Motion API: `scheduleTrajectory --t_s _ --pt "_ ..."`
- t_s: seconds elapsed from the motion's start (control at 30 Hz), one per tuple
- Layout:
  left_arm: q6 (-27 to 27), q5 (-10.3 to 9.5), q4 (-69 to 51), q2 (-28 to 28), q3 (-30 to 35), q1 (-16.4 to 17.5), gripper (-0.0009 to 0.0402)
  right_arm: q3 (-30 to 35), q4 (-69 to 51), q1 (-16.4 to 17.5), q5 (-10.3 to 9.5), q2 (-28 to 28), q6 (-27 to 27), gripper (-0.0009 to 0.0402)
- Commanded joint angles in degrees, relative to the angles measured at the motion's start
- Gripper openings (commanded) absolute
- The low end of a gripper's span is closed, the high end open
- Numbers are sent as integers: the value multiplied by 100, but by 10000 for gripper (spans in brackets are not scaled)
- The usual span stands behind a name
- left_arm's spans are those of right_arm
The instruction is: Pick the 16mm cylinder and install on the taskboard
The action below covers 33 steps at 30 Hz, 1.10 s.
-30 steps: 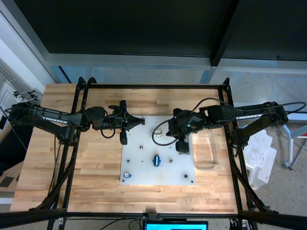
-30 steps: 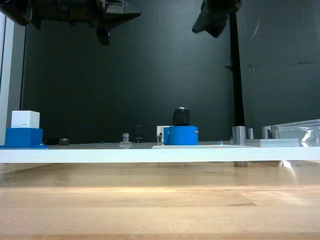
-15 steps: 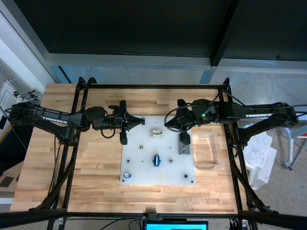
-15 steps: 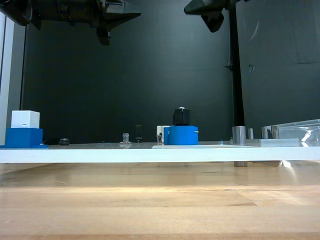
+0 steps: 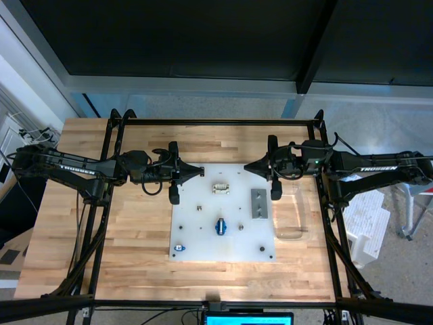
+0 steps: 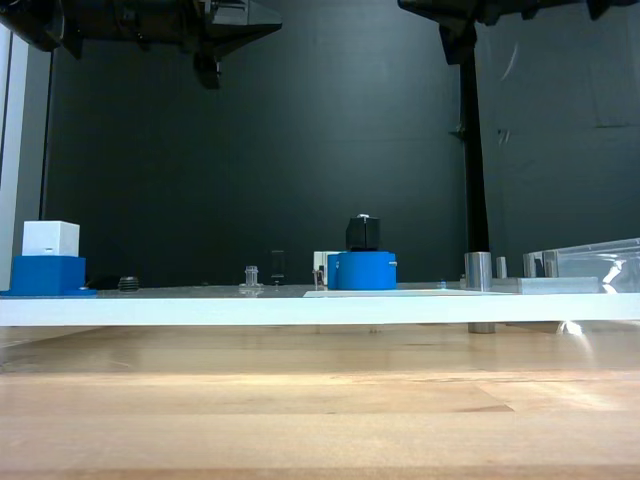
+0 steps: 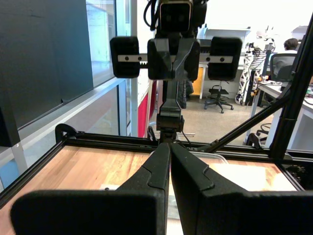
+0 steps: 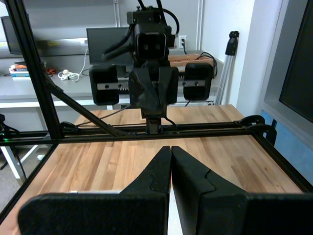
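Both grippers are hanging high above the board (image 5: 203,237), tips facing each other across the upper middle of the high view: the left gripper (image 5: 200,171) is hovering over the board's upper edge left of centre, the right gripper (image 5: 246,167) over that edge right of centre, and each is showing its fingers pressed flat together with nothing between them. The cylinder (image 6: 479,270) is standing upright on the board, right of centre in the low view, at the left end of the block (image 5: 260,203); whether it is sitting fully down in a hole I cannot tell. The install is looking done or nearly so, and the risk is lying in that doubt: a peg resting only partway in could be leaning or jamming, and nothing is gripping it. Coming down on it with the fingers closed would be knocking it rather than grasping it, so they would be needing to open first. A low sweep by the right arm could also be clipping the block or the tray (image 5: 292,213) just right of the board
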Motion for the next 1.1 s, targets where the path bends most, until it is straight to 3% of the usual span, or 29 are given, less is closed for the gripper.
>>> scheduleTrajectory --t_s 0.03,0.13,0.27,0.4,1.1 --pt "103 188 -7 0 2 0 1 -120 28 2 7 -85 -13 0" --pt "247 380 -7 0 2 -2 1 -258 264 2 -94 -142 -39 0" --pt "262 343 -7 0 2 0 1 -476 492 -11 -87 -232 -61 0" --pt "260 162 -20 0 2 0 1 -691 629 -79 -90 -352 -17 0" --pt "37 162 -11 0 2 11 1 -1123 1200 -83 -39 -564 -157 0"
